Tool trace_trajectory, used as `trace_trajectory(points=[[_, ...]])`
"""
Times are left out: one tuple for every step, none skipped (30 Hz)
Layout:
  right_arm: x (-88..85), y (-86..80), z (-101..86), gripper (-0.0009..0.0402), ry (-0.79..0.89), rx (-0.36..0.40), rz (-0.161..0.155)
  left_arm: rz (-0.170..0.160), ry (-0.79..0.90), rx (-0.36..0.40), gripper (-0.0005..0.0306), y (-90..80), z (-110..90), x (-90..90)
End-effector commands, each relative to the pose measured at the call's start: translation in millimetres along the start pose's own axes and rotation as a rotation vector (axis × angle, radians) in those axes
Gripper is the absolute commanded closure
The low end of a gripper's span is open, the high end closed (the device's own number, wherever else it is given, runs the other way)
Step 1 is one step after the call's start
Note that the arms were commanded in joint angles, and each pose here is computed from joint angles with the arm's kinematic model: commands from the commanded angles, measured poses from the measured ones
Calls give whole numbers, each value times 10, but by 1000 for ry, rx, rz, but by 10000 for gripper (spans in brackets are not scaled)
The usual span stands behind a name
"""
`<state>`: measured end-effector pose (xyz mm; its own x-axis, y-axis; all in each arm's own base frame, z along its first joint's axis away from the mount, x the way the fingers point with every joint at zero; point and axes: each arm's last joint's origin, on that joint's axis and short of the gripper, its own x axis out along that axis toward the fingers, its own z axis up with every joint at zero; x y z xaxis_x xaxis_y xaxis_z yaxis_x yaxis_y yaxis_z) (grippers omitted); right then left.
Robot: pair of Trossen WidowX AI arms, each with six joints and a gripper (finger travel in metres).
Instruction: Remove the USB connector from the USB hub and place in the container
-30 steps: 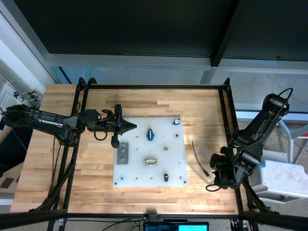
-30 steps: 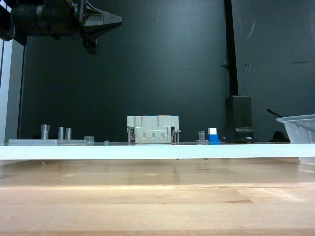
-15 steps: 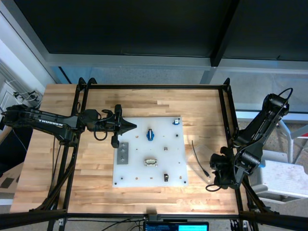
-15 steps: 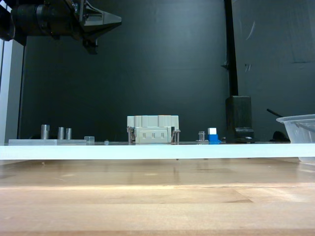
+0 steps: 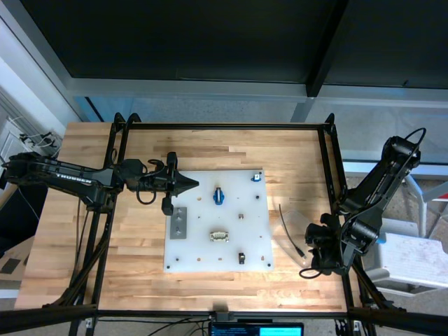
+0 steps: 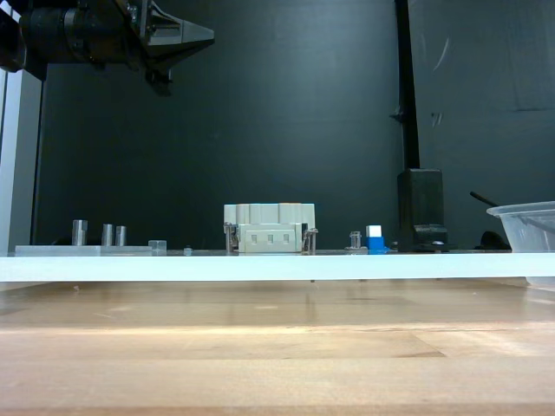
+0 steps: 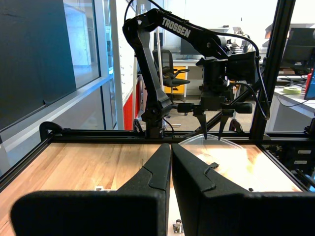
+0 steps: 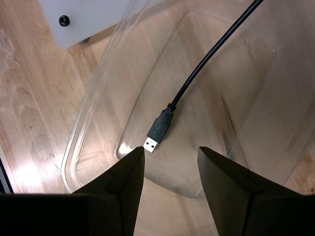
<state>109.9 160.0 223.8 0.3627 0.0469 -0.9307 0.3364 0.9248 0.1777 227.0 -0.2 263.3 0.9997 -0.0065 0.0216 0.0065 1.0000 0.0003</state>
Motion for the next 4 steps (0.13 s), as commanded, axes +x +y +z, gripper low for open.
trace_trajectory(points=[[0, 1, 0, 244, 0, 0, 0, 0, 0, 0, 300, 0, 0, 1], [0, 1, 0, 244, 0, 0, 0, 0, 0, 0, 300, 1, 0, 1], [0, 1, 0, 244, 0, 0, 0, 0, 0, 0, 300, 0, 0, 1], [0, 1, 0, 244, 0, 0, 0, 0, 0, 0, 300, 0, 0, 1]])
